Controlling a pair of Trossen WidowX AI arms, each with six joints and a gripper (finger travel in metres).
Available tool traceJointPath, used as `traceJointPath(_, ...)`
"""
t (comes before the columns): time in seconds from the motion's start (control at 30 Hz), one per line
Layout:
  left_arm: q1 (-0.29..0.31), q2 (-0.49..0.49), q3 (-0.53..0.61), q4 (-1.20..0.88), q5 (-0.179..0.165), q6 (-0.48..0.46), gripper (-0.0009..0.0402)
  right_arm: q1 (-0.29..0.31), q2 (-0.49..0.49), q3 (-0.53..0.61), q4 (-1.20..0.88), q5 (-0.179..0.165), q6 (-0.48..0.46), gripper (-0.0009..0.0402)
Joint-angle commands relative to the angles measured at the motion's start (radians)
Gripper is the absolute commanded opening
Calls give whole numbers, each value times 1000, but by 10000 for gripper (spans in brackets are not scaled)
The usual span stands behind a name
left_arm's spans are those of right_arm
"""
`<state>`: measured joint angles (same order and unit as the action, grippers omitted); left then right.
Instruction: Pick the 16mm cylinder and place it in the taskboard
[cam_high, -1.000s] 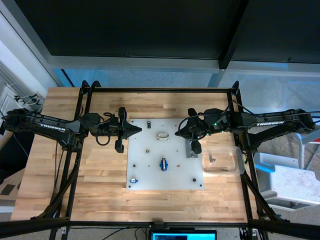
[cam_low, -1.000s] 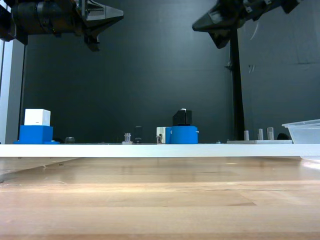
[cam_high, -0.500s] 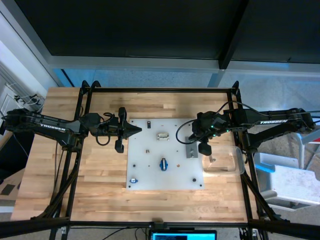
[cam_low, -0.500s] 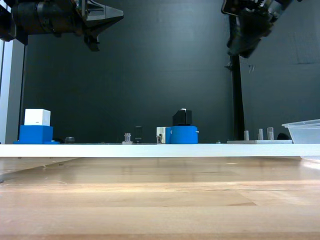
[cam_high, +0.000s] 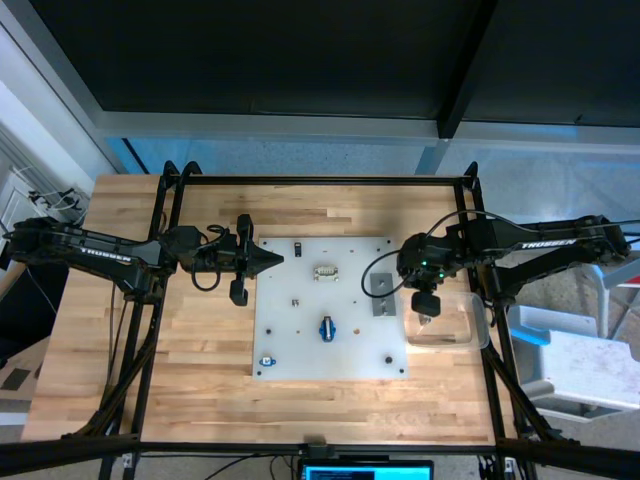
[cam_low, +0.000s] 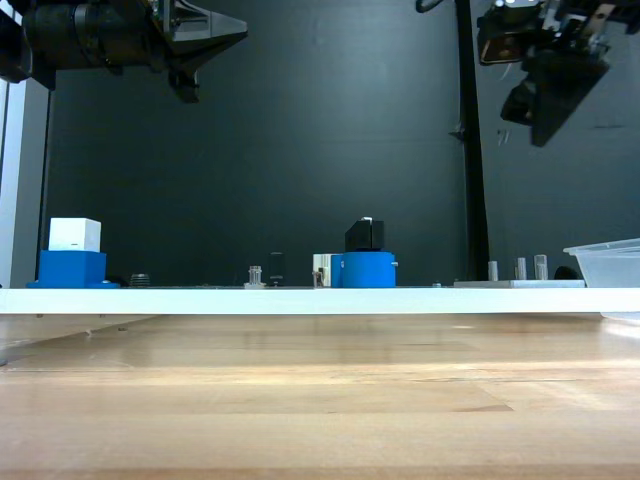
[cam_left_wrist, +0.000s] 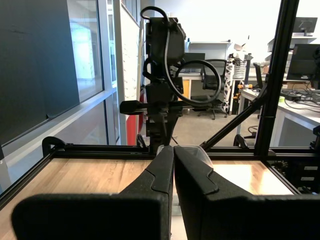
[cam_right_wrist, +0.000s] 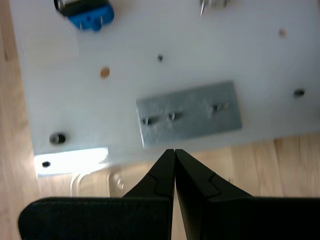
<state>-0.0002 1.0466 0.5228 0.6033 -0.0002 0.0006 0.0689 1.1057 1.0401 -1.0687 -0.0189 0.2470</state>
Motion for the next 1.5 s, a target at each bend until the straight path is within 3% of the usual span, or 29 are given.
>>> traceJointPath(0.03, 0, 0, 0, 0, 0, 0, 0, 34, 0, 8, -58, 0, 38, 0)
traceJointPath(0.33, 0, 0, 0, 0, 0, 0, 0, 143, 0, 10, -186, 4, 84, 0)
traceJointPath(0.5, 0, 0, 0, 0, 0, 0, 0, 221, 2, 10, -216, 55, 87, 1)
traceJointPath(0.57, 0, 0, 0, 0, 0, 0, 0, 239, 2, 10, -215, 57, 85, 4)
traceJointPath(0.7, 0, 0, 0, 0, 0, 0, 0, 253, 10, 8, -219, 80, 87, 24)
traceJointPath(0.87, 0, 0, 0, 0, 0, 0, 0, 261, 21, 0, -219, 79, 85, 58)
traceJointPath(1.2, 0, 0, 0, 0, 0, 0, 0, 286, 21, -80, -153, 84, 114, 158)
traceJointPath(1.27, 0, 0, 0, 0, 0, 0, 0, 295, 21, -94, -140, 99, 123, 173)
traceJointPath(1.5, 0, 0, 0, 0, 0, 0, 0, 329, 21, -148, -97, 106, 161, 188)
